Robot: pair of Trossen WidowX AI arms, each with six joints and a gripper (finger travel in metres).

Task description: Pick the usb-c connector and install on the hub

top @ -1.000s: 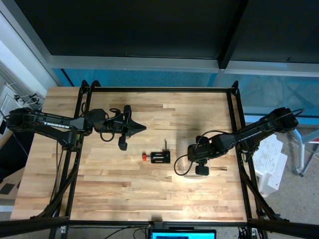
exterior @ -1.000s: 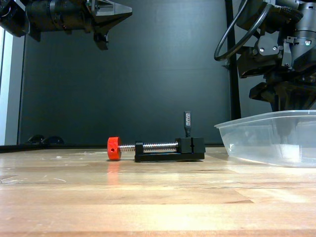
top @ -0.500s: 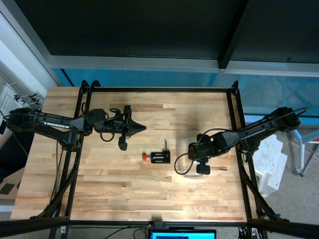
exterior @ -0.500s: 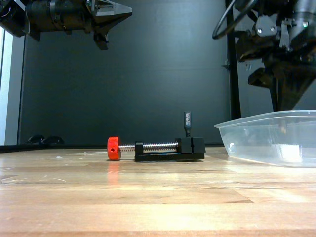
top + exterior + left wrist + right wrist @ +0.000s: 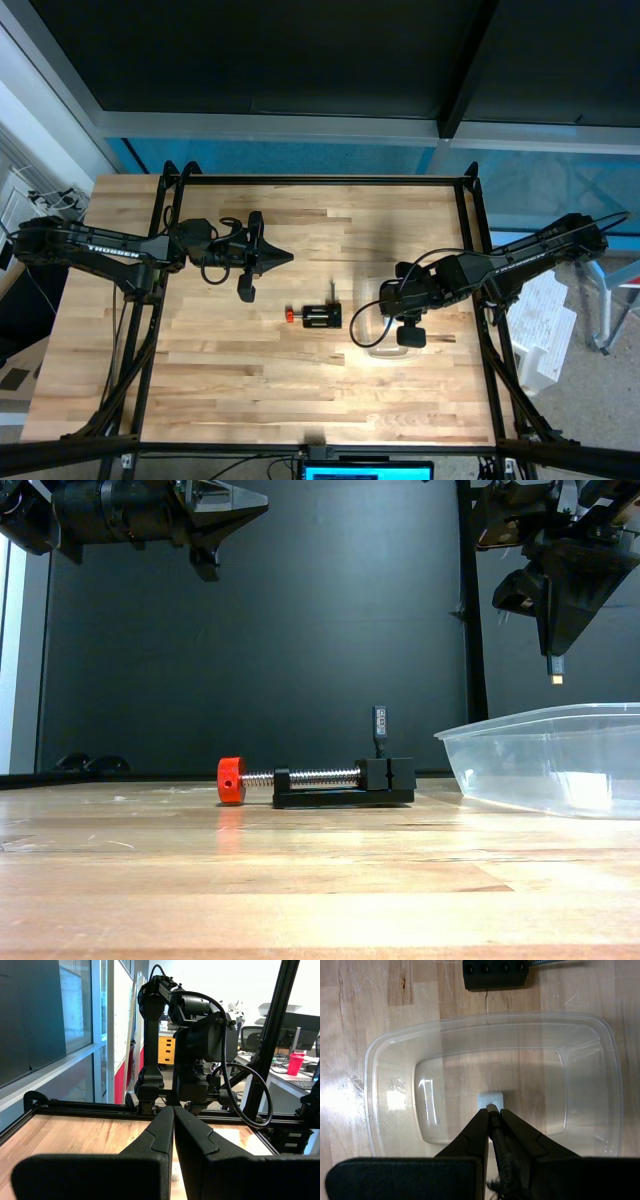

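My right gripper (image 5: 491,1110) is shut on the usb-c connector (image 5: 490,1099), whose black cable runs back between the fingers. It hangs plug-down over the clear plastic container (image 5: 370,1060); in the low view the connector's tip (image 5: 553,670) is clear above the container's rim (image 5: 520,725). The hub (image 5: 379,725) stands upright in a small black vise (image 5: 340,780) with a red knob, left of the container. Well away from the vise, high at the table's left, my left gripper (image 5: 288,257) is shut with nothing in it (image 5: 174,1110).
The vise (image 5: 320,316) sits mid-table with the hub (image 5: 331,290) at its far side, and the container (image 5: 372,345) lies just right of it. Black frame posts run along both table sides. Bare wood lies in front of the vise.
My right gripper has risen out of the container with the usb-c connector, which now hangs above the rim. The left arm has not moved.
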